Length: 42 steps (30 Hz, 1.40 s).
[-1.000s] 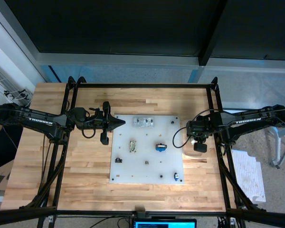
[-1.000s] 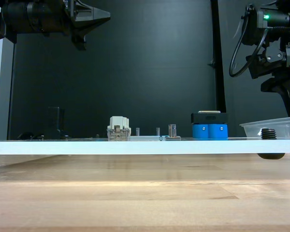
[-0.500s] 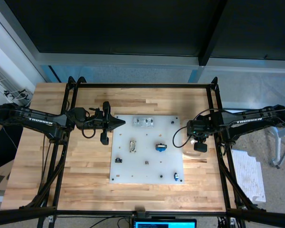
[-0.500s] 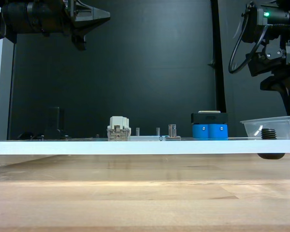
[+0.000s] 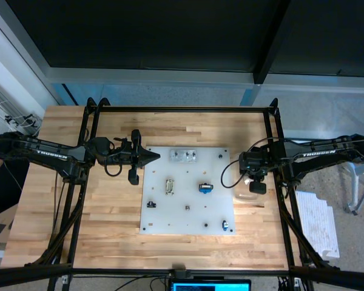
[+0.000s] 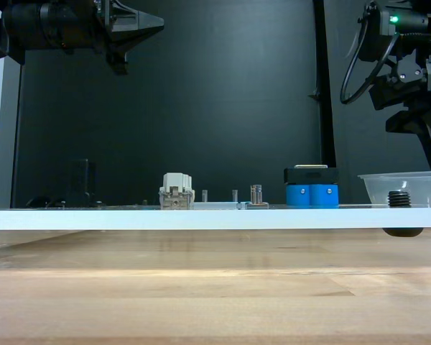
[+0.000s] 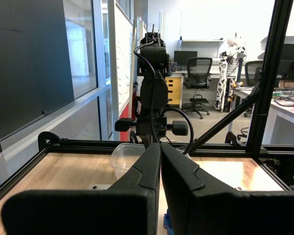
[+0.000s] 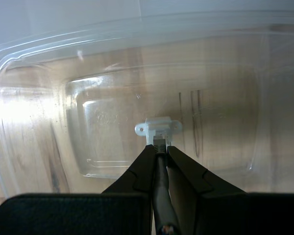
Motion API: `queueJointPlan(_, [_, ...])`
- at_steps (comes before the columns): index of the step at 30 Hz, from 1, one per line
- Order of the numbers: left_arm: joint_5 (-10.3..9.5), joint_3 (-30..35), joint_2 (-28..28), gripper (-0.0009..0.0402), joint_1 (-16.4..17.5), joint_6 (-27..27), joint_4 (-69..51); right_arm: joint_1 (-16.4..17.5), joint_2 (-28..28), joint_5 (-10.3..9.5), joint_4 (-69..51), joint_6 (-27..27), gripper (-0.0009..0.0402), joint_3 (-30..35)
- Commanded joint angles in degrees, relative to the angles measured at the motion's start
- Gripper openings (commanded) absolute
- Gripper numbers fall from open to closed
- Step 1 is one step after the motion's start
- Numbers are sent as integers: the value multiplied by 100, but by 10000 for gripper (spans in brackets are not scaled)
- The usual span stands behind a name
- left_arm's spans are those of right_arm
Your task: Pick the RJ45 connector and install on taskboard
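Note:
The RJ45 connector (image 8: 158, 128) is a tiny whitish plastic piece pinched at the tips of my right gripper (image 8: 158, 147), which is shut on it. It hangs above the floor of a clear plastic tray (image 8: 34, 98). In the high view my right gripper (image 5: 253, 185) points down just off the right edge of the taskboard (image 5: 188, 209), a white square plate with small fixtures. My left gripper (image 5: 153, 156) is shut and empty, held high and level over the board's upper left edge. It also shows as the left gripper (image 6: 158, 27) in the low view.
The clear tray (image 5: 247, 195) lies on the wooden table beside the board's right edge, with a black screw-like part (image 6: 396, 198) at it. On the board stand a grey-white connector block (image 6: 176, 194), blue parts (image 6: 312, 194) and short pins. A black frame rings the table.
My right gripper has risen slightly above the tray with the connector in its tips. The left arm has not moved.

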Motion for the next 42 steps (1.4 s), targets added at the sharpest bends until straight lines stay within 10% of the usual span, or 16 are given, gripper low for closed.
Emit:
queueJointPlan(1, [2, 2, 0, 0, 0, 0, 0, -20, 70, 9, 13, 9, 0, -17])
queueJointPlan(24, [2, 2, 2, 0, 0, 0, 0, -437, 240, -442, 42, -203, 0, -2])
queueJointPlan(42, [2, 2, 0, 0, 2, 0, 0, 396, 240, 452, 31, 1054, 0, 87])
